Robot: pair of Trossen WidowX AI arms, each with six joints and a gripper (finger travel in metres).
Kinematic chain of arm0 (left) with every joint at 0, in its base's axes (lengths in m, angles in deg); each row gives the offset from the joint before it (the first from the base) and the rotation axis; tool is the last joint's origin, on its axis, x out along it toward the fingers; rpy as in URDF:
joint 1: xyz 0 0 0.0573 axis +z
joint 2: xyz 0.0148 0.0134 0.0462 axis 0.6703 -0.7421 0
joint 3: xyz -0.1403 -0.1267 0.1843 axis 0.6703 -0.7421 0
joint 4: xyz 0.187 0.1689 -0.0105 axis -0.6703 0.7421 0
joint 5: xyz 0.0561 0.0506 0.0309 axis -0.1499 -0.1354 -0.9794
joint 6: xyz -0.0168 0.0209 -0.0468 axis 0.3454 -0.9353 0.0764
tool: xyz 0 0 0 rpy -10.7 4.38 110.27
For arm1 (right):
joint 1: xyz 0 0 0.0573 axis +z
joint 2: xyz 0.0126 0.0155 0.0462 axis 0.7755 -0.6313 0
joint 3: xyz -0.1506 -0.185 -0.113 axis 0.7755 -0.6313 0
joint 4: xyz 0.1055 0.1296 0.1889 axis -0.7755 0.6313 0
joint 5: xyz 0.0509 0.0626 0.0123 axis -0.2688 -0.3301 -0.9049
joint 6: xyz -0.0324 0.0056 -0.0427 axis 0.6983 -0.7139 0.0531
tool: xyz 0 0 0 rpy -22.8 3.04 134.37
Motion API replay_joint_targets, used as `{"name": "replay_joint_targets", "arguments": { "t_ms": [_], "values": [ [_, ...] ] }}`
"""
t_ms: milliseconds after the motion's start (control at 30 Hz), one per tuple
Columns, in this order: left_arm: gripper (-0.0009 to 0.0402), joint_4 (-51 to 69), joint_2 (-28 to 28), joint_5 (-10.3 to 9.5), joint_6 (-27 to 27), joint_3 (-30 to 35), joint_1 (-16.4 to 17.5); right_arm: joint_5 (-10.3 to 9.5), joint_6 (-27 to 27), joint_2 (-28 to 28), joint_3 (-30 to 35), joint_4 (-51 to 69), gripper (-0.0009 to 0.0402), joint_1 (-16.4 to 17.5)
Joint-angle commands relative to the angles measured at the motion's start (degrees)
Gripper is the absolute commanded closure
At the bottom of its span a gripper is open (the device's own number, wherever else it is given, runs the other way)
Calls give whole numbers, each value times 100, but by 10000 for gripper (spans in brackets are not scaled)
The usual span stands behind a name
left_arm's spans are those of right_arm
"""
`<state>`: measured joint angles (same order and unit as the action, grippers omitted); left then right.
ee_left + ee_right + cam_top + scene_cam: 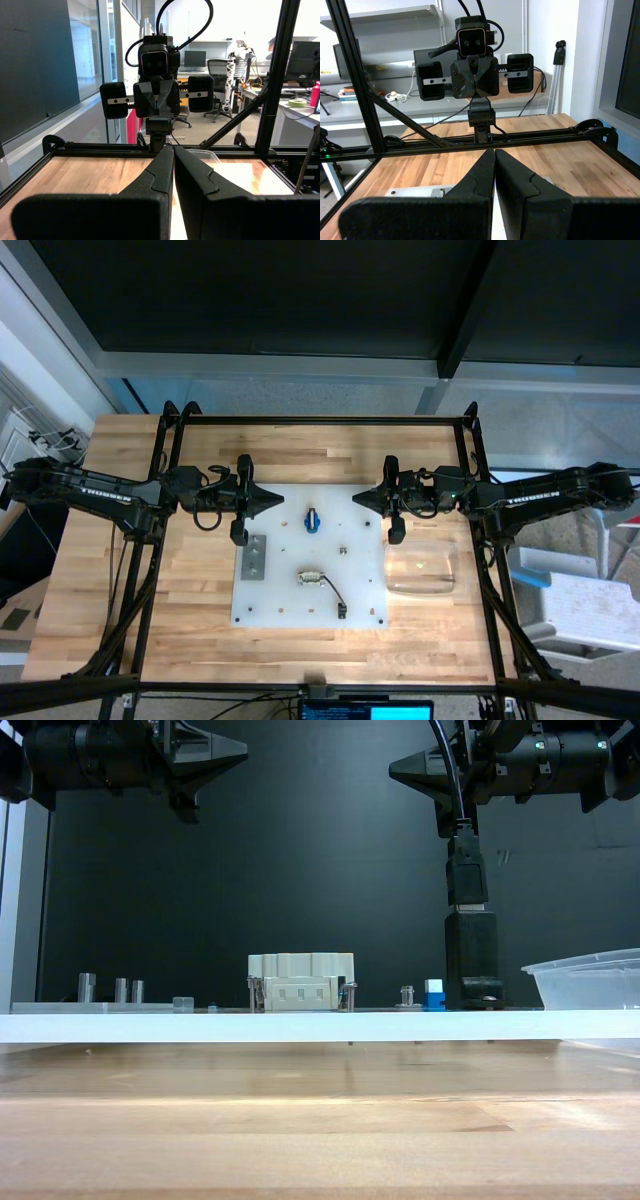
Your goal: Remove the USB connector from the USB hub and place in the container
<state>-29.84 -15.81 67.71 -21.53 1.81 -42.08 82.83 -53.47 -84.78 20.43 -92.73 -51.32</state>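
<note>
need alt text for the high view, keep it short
Both arms reach in above the white board's far edge, left gripper and right gripper shut, tips facing each other. The USB connector, a curling black cable, runs from a beige block toward the board's near edge; the container sits just right of the board.

Wooden table (pixel 150 620), dark back wall (pixel 320 870), office chair (pixel 218 69), desk monitor (pixel 195 58), grey wall shelf (pixel 385 13)

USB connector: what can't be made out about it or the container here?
- Thin black USB connector cable: high view, plug ends too small to tell if seated; not in wrist views.
- Clear plastic container: low view, right edge cuts it off.
- Left gripper, right gripper: shut, parked above the white board.
</note>
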Motion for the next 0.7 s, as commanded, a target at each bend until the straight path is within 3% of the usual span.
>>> {"name": "replay_joint_targets", "arguments": {
  "t_ms": [33, 500, 600, 700],
  "values": [
    [392, 0, -2, 0, 0, 0, 0, 46, 11, -2, 0, 2, 393, 0],
    [392, 0, -2, 2, 0, 0, -2, 46, 9, -2, 0, 2, 393, 0],
    [392, 0, -2, 2, 0, 0, -2, 44, -210, 0, 11, 17, 393, 2],
    [392, 2, 0, 2, 0, 0, -2, 52, -280, -2, 203, 586, 393, 17]
  ]
}}
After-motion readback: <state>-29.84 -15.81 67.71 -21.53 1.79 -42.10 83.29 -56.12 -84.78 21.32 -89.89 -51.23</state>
